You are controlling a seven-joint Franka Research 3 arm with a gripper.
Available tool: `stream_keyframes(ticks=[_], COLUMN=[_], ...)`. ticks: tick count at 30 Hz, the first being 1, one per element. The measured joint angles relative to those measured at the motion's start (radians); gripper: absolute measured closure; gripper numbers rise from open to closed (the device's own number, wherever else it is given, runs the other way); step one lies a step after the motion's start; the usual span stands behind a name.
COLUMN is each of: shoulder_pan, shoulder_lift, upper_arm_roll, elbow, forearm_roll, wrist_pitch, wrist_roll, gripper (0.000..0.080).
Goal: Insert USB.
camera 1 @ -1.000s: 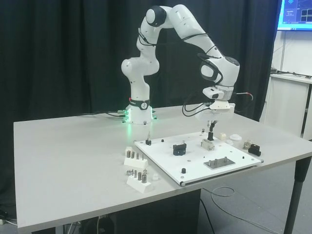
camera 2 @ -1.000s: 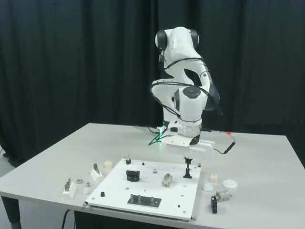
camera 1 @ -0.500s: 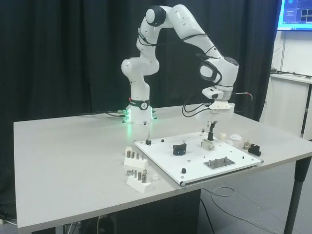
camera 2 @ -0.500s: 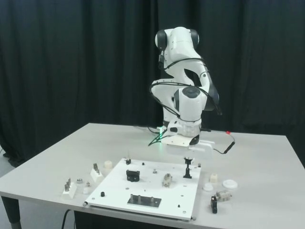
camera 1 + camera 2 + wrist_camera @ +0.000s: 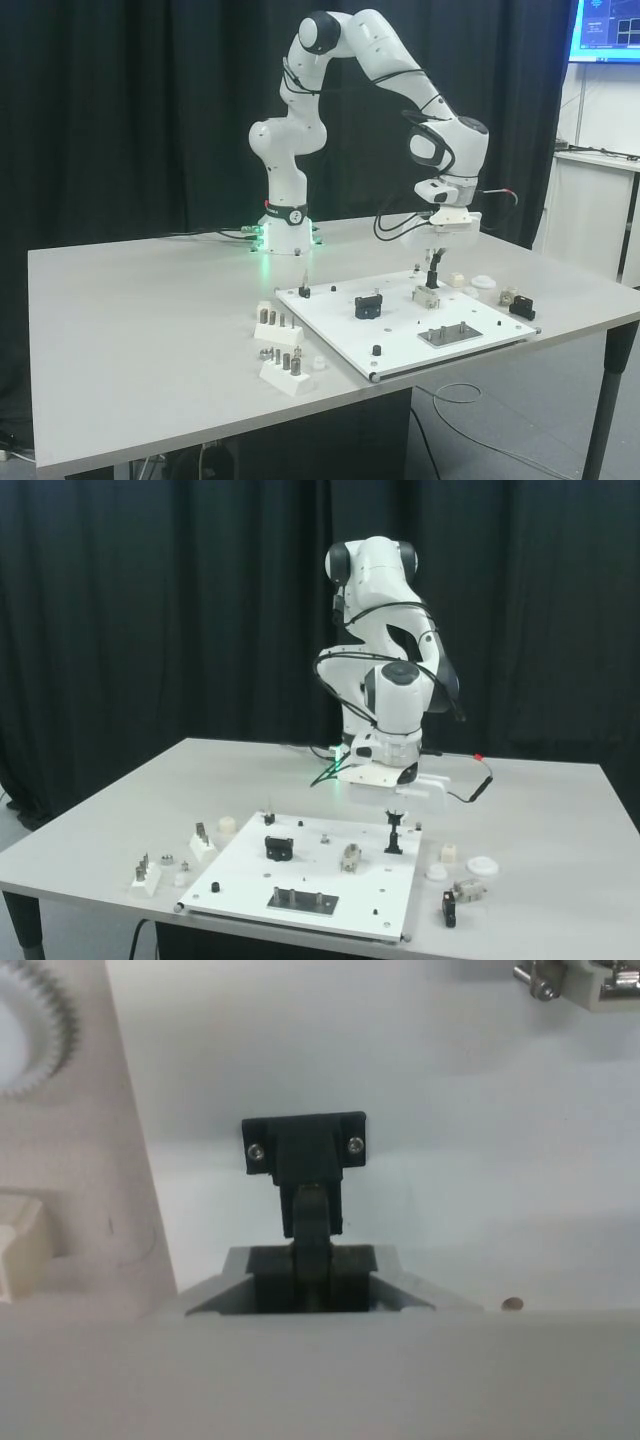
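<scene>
USB plug (image 5: 311, 1222): black, one only, upright between the two fingertips of the gripper (image 5: 311, 1260), its lower end at the black socket block (image 5: 303, 1156) that is screwed to the white board (image 5: 400, 320). In the first room view the plug (image 5: 433, 272) stands near the board's far right edge, under the wrist. Whether it is seated in the socket or only touching it cannot be told from these views.

Gripper: fingers closed narrowly onto the plug, one each side, nothing else held.

Count on the board, first room view: one black block (image 5: 368, 305) near the middle, one grey metal plate (image 5: 450, 333) with small pins toward the near edge, one small white fitting (image 5: 427, 296) just beside the plug, one thin upright pin (image 5: 303, 288) at the left corner, one black knob (image 5: 376, 349) near the front edge.

Off the board, on the grey table (image 5: 140, 330): two white holder blocks (image 5: 277, 326), each carrying a few grey metal pegs, probably three or four apiece. To the right, one white disc (image 5: 485, 281) and one small black-and-grey part (image 5: 517, 301).

A toothed white gear (image 5: 35, 1030) shows in the wrist view, lying off the board.
</scene>
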Motion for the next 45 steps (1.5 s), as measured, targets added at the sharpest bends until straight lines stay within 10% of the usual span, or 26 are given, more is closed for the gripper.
stream_keyframes(ticks=[45], shoulder_pan=[0.0], shoulder_lift=[-0.013], upper_arm_roll=[-0.001], elbow=[-0.02], forearm_roll=[0.0], wrist_pitch=[0.022], wrist_roll=[-0.032], gripper=[0.0732])
